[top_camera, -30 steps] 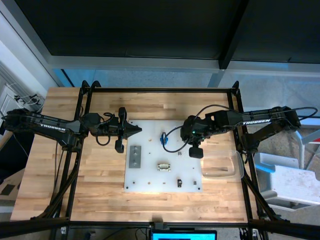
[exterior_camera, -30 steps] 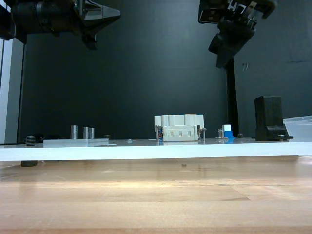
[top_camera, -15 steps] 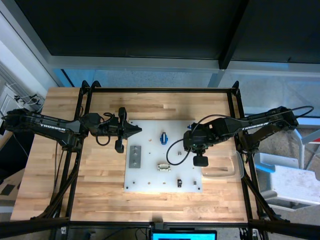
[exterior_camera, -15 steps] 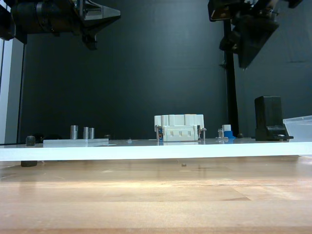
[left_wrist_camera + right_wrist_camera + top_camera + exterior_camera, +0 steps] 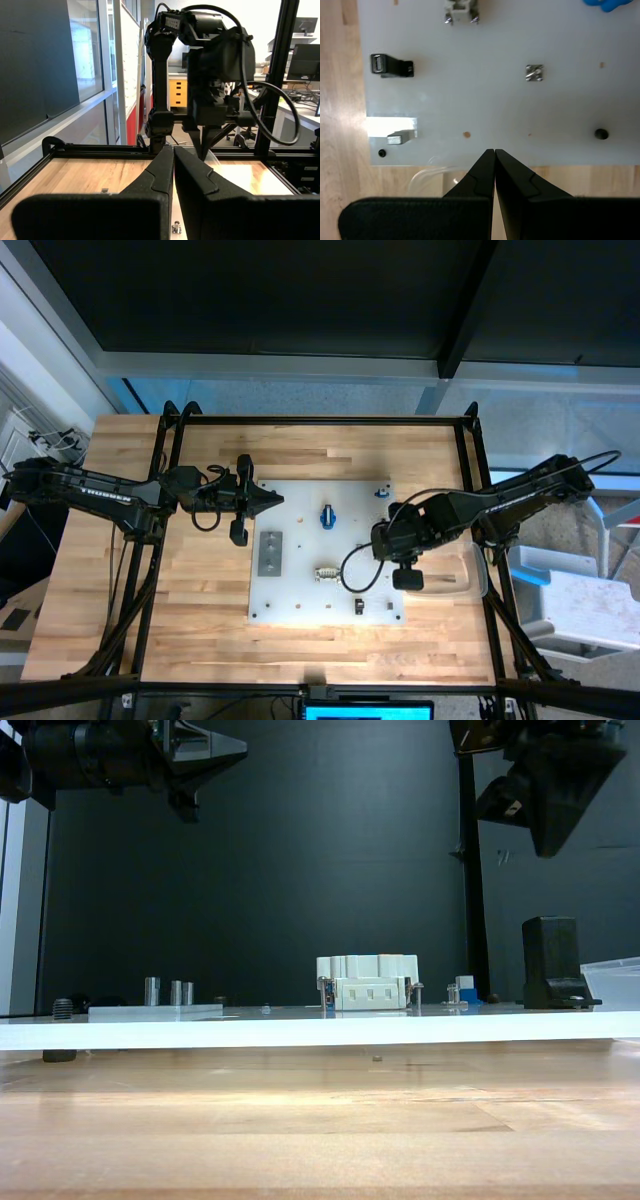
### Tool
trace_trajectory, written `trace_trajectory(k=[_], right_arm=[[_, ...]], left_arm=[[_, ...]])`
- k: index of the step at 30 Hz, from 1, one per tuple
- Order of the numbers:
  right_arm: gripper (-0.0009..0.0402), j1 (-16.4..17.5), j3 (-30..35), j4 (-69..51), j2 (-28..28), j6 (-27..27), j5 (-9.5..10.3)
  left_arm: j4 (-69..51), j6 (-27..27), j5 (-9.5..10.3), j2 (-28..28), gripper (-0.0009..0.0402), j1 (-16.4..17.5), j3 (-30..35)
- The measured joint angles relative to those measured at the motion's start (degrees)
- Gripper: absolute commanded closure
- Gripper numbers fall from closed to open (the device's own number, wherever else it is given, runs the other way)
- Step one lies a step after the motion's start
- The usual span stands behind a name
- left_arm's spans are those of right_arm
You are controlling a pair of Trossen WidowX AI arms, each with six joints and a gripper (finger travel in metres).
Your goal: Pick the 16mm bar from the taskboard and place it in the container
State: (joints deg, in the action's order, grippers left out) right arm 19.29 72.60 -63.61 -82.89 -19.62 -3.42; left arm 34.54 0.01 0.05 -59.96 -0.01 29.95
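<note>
Only the wrist views show both sets of fingers pressed together, empty. The right gripper [image 5: 494,150] hangs over the right edge of the flat white square taskboard [image 5: 485,100], the left gripper [image 5: 173,148] over its far-left corner.

One marking legible: white brand lettering "TROSSEN" on the black left arm [image 5: 85,491], running along its long link at the scene's left, read in the high view
</note>
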Motion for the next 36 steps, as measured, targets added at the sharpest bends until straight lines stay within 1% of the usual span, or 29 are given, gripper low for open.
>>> trace_trajectory(k=[3, 6, 16, 23, 30, 33, 36], right_arm=[[0.0393, 1.2, 0.0, 0.0, -0.7, -1.4, 0.09], [0.0393, 2.5, 0.0, 0.0, -1.3, -3.1, 0.68], [0.0383, 7.1, 0.0, 0.2, -4.1, -9.0, 0.90], [0.0380, 9.2, 0.0, 1.7, -5.6, -12.5, 3.15], [0.0378, 11.1, 0.0, 3.4, -6.8, -14.7, 3.08], [0.0367, 11.8, 0.0, 4.5, -7.5, -15.1, 3.04], [0.0344, 12.3, 0.0, 5.0, -8.2, -15.9, 3.06]], left_arm=[[0.0, 0.0, 0.00, 0.0, 0.0393, 0.0, 0.0], [0.0, 0.0, 0.00, 0.0, 0.0393, 0.0, 0.0], [0.0, 0.0, -0.02, 0.0, 0.0393, 0.0, 0.0], [0.0, 0.0, -0.02, 0.0, 0.0393, 0.0, 0.0], [0.0, 0.0, -0.02, 0.0, 0.0393, 0.0, 0.0], [0.0, 0.0, -0.02, 0.0, 0.0393, 0.0, 0.0], [0.0, 0.0, -0.02, 0.0, 0.0393, 0.0, 0.0]])
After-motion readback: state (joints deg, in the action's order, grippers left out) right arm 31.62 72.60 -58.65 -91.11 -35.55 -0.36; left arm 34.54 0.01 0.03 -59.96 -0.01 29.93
